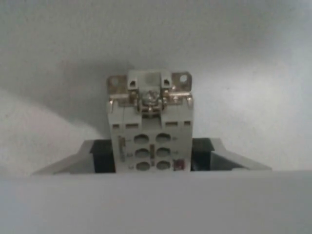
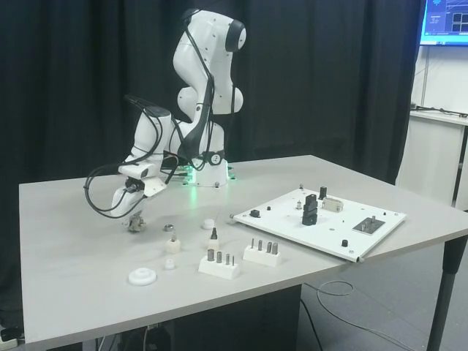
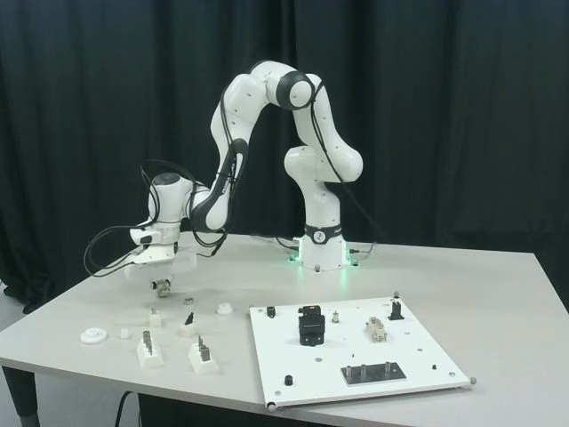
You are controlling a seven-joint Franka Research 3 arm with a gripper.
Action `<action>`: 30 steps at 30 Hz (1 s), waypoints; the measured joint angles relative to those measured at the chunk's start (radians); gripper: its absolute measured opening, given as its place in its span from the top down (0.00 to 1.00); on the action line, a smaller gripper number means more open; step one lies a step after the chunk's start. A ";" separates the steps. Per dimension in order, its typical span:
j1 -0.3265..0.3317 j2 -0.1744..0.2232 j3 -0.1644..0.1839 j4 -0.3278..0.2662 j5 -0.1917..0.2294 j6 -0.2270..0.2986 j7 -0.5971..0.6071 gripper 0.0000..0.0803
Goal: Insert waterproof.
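Gripper (image 2: pixel 136 219) closed on the waterproof connector (image 1: pixel 149 122), held just above the grey counter (image 2: pixel 73 263) at the arm's far reach. White board (image 3: pixel 356 356) lies well apart, at about 4 o'clock from the connector in the second room view.

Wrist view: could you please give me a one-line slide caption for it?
The hand grips a connector with six round sockets above the grey table.
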 joint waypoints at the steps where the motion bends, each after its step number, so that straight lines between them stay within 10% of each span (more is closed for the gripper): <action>1: 0.000 -0.003 0.000 0.000 0.000 -0.001 0.000 0.61; 30: 0.017 -0.050 0.002 -0.005 0.048 -0.035 0.104 0.61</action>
